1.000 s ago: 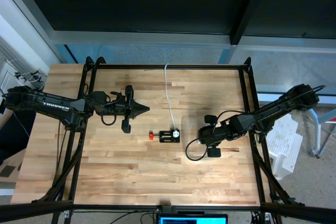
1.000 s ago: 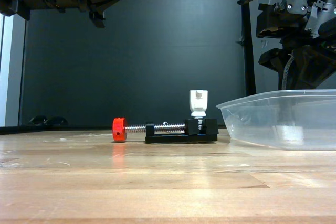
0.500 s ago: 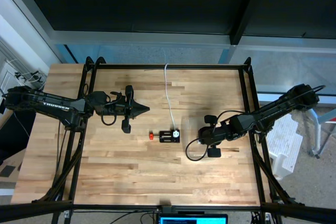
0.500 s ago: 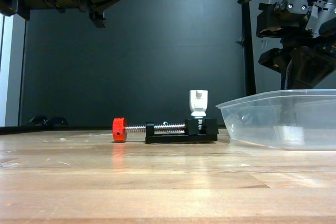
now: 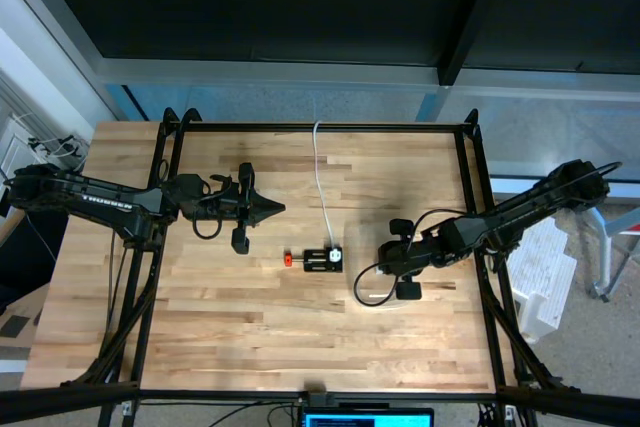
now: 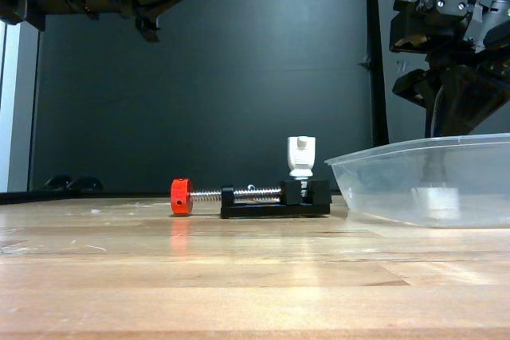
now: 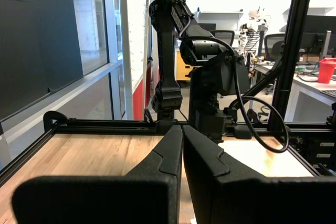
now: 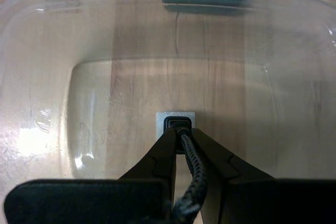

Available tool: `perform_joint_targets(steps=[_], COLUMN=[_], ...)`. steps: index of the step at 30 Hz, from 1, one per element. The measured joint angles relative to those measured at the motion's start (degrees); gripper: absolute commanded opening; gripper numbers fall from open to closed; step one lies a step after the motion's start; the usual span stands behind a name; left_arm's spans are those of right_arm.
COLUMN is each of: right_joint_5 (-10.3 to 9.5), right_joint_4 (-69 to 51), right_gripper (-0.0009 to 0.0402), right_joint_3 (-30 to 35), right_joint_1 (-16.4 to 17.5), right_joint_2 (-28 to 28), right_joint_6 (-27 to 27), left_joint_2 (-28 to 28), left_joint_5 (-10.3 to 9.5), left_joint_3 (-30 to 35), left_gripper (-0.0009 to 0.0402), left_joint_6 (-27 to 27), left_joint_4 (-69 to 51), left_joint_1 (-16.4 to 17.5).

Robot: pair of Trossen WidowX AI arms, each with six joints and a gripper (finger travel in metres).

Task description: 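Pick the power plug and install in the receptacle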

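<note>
The right hand is reaching down into the tray. Its fingers are pinching together on the plug by its braided tail, just behind the black head. The head is lying over a white square on the tray floor; whether it is resting on it or hanging just above, I cannot tell. Gripping the tail close to the head is probably keeping the plug from swinging once it is being carried. The receptacle is standing upright in the clamp, just beside the tray. The clamp, with its red knob, is likely bracing it for a push from above. The left hand is hanging high over the bench, fingers together and empty, well apart from the work.
</note>
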Motion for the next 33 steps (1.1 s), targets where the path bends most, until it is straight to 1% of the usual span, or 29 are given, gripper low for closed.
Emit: perform_joint_targets(steps=[22,26,33], right_joint_5=[0.02,0.44,0.46], right_joint_4=[-0.4,-2.3,-3.1], right_gripper=[0.0000,0.0000,0.0000], right_joint_3=[0.0,1.2,2.5], right_joint_1=[0.0,0.0,0.0], right_joint_2=[-0.6,-0.6,-0.6], right_joint_6=[-0.7,-0.9,-1.7], left_joint_2=[0.0,0.0,0.0], left_joint_5=[0.02,0.00,0.02], left_joint_3=[0.0,0.0,0.0], left_gripper=[0.0000,0.0000,0.0000], left_joint_6=[0.0,0.0,0.0], left_joint_4=[0.0,0.0,0.0], left_joint_1=[0.0,0.0,0.0])
